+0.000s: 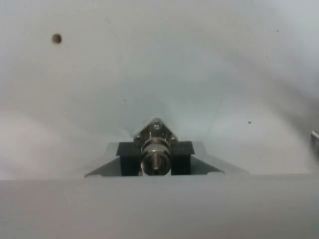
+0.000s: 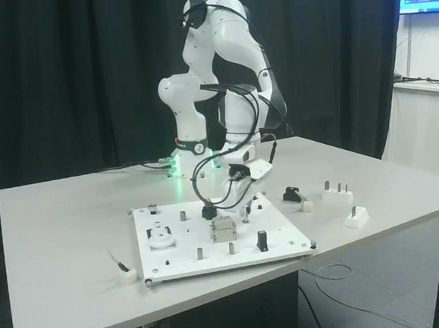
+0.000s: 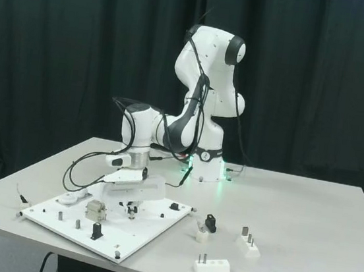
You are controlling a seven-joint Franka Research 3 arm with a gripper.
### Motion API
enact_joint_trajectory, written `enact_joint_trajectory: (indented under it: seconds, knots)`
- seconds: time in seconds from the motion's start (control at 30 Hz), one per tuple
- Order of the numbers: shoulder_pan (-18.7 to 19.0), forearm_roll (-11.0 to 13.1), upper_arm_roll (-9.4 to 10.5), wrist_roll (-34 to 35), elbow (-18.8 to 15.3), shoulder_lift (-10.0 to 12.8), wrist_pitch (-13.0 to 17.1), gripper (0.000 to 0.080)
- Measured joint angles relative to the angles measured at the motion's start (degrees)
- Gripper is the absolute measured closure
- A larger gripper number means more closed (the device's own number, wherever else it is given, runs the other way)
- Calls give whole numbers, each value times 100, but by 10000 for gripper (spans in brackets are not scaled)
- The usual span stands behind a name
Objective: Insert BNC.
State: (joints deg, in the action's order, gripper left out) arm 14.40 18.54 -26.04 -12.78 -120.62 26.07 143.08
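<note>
Low over the white board (image 2: pixel 279 239), arm (image 2: pixel 220 73) folded, gripper (image 1: pixel 156 167) clamped on BNC connector (image 1: pixel 156 152).

White arm (image 3: pixel 199 78); white board (image 2: pixel 218 244) beneath the end effector (image 2: pixel 247 204); grey surface (image 2: pixel 64 222); black curtain (image 3: pixel 67 42) behind; green light (image 2: pixel 176 170) at the base.

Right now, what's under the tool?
The tool hangs over the white board. In the wrist view, the BNC connector sits between its black pads, bare board beneath. No socket is visible there; the connector covers whatever lies directly below.
</note>
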Motion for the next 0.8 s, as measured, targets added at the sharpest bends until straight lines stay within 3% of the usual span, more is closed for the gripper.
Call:
enact_joint_trajectory:
  seconds: [0.8]
  knots:
    - [0, 102, -2, 2315, -36, -15, 61, 682]
